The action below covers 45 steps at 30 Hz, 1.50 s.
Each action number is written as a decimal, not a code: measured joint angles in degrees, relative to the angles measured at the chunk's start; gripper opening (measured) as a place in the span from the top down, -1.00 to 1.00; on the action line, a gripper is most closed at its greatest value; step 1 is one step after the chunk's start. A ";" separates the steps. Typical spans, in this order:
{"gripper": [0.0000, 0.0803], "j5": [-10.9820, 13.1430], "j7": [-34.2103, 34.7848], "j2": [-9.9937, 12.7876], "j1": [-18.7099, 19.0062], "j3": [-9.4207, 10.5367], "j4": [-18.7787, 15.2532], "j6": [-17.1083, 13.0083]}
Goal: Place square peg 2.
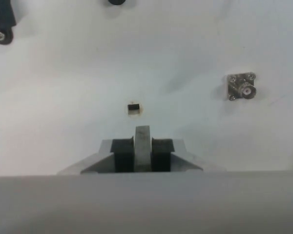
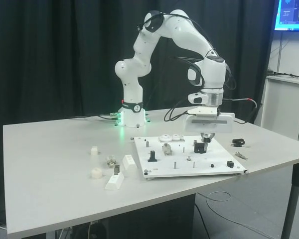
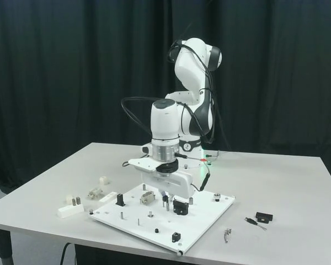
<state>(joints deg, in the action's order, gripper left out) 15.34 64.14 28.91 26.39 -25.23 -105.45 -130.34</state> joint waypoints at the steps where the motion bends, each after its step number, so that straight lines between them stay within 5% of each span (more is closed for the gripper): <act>1: 0.82 0.00 0.00 0.00 0.00 0.00 0.00 0.00; 30: 0.82 -0.04 0.00 0.01 0.05 0.32 0.04 -0.28; 45: 0.82 0.02 -0.10 -0.01 1.61 4.88 0.91 -0.89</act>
<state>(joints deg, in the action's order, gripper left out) 15.36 64.05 28.89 28.00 -20.35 -104.54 -131.23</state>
